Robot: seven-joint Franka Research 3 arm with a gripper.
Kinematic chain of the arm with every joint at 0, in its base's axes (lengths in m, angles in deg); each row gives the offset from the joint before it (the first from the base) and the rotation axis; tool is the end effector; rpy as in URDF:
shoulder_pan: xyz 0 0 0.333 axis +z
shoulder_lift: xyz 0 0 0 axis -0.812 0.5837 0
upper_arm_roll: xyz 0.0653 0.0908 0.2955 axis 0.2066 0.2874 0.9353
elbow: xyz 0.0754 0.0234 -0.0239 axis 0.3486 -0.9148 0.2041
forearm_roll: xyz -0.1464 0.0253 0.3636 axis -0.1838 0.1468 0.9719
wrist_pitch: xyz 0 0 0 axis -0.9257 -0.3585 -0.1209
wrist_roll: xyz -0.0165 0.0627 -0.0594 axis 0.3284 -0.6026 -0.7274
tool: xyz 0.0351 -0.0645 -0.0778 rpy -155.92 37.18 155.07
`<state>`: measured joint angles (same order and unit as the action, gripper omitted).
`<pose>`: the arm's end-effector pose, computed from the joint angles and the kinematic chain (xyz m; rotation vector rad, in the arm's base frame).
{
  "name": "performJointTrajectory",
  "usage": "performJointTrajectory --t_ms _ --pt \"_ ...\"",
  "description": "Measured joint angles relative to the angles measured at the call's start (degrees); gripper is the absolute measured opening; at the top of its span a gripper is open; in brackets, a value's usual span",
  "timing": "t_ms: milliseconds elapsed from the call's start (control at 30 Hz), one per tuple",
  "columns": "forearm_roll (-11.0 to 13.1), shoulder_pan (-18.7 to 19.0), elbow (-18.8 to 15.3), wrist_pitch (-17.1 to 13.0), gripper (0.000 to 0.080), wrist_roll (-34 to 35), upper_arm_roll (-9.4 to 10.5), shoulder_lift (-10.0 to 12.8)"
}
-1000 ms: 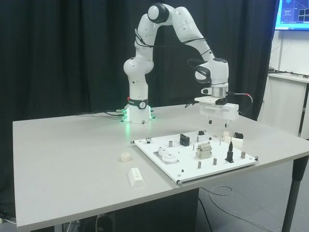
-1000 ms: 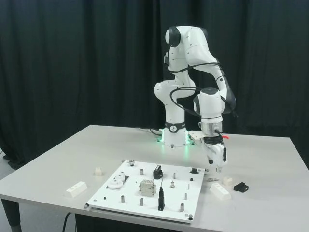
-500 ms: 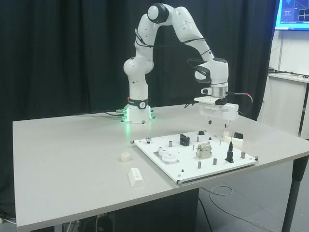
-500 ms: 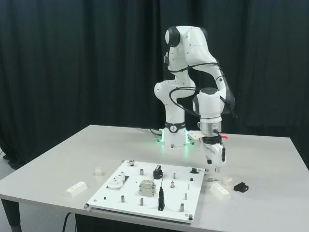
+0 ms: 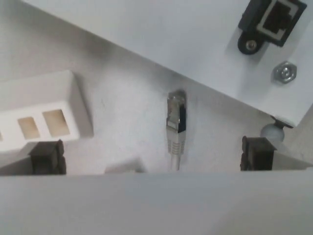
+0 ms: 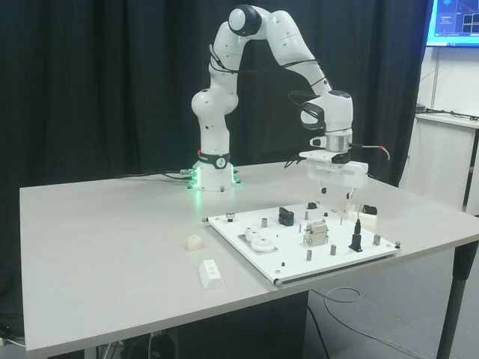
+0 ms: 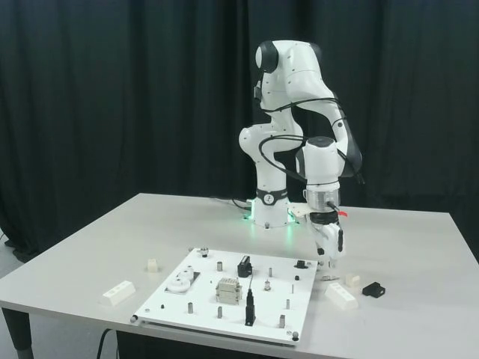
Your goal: Remove USB.
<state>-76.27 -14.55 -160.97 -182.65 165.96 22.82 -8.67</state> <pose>0.4546 0.2263 0.2375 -1.7462 2.5315 0.0801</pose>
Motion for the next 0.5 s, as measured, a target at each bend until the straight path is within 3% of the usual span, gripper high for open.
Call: performJointTrajectory --t_ms 500 --pt "0.17 0.00 1.33 -0.02 0.0800 1.12 -1.28 0.00"
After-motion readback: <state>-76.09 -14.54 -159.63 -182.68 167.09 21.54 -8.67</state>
